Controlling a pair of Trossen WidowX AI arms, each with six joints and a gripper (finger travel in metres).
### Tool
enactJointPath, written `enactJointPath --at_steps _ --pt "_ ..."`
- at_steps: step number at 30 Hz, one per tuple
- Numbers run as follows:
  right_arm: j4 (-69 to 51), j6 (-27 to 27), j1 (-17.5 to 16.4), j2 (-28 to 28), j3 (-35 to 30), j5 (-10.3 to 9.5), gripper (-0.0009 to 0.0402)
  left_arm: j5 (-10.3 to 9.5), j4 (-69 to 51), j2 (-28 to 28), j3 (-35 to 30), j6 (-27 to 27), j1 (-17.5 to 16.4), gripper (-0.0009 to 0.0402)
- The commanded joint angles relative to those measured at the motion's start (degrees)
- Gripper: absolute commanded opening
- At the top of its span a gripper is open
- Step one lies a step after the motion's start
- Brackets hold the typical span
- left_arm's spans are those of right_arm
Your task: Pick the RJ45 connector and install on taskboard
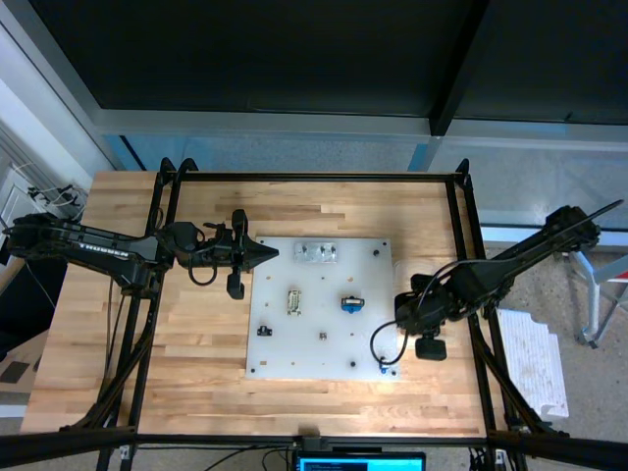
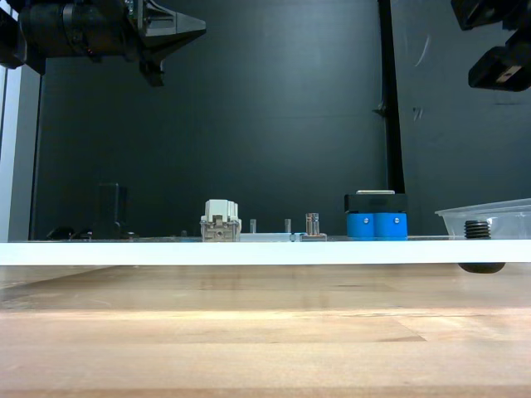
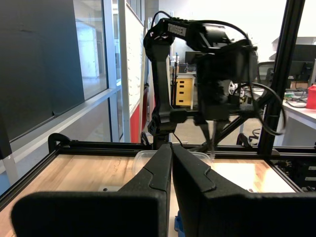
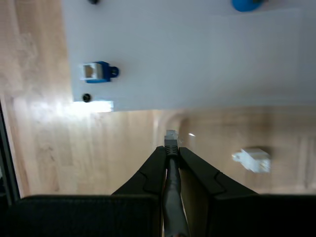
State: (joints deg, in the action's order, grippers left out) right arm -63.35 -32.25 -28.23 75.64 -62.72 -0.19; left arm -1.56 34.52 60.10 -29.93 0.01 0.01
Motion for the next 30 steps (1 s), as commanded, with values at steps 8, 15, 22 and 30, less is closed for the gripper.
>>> enactJointPath --at_steps 8,15,22,30 --pt "3.08 -1.01 -3.41 8.55 -5.70 0.09 0.0007 0.02 0.02 0.00 -0.02 0.00 -0.02 0.0000" --pt "3.28 -1.88 -4.83 12.81 -8.92 0.04 0.0007 0.02 0.02 0.00 -0.02 0.00 0.00 0.0000" --pt "3.65 -2.01 -5.46 16.06 -11.54 0.11 0.0007 0.02 0.00 0.00 -0.02 0.00 0.00 0.0000" --pt "4.28 -2.03 -5.79 18.01 -12.79 0.17 0.0006 0.02 0.02 0.00 -0.02 0.00 0.00 0.0000"
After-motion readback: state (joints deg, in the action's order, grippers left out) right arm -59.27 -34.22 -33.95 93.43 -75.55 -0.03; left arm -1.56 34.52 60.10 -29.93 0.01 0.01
